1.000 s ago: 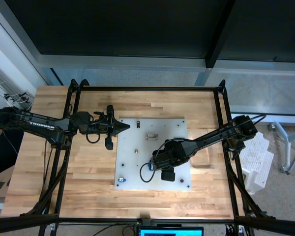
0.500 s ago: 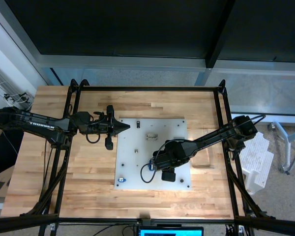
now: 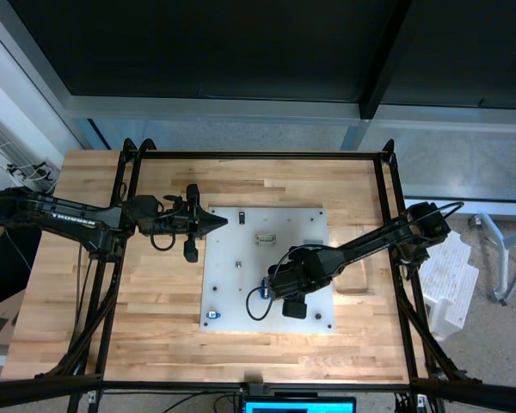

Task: Remove the 16mm cylinder and place in the container

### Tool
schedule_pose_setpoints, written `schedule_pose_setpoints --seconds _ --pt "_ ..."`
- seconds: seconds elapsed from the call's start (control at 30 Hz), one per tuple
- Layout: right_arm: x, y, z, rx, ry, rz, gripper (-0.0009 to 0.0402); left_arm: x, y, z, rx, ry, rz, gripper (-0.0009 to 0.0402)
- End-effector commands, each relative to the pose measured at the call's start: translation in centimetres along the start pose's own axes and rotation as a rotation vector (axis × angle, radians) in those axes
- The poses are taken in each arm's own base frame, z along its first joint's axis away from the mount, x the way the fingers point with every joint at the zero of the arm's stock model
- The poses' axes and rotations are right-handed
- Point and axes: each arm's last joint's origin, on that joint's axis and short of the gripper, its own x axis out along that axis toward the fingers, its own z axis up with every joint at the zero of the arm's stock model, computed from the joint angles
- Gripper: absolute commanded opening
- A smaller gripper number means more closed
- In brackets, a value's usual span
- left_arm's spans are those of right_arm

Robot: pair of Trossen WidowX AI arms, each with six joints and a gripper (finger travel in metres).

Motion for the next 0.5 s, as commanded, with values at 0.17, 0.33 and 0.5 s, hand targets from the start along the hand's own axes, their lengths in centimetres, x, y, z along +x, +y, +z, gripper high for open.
schedule_pose_setpoints --seconds 0.17,0.33,0.5 --pt "0.5 0.0 -0.3 0.000 -0.002 0.000 0.0107 0.0 0.0 0.0 0.000 0.000 0.000 0.0000" --pt "1.0 -0.1 -0.5 0.002 -0.010 0.006 0.0076 0.0 0.0 0.0 0.000 0.000 0.000 0.0000" --pt "1.2 -0.1 -0.6 0.000 -0.008 0.005 0.0054 0.0 0.0 0.0 0.000 0.000 0.000 0.0000"
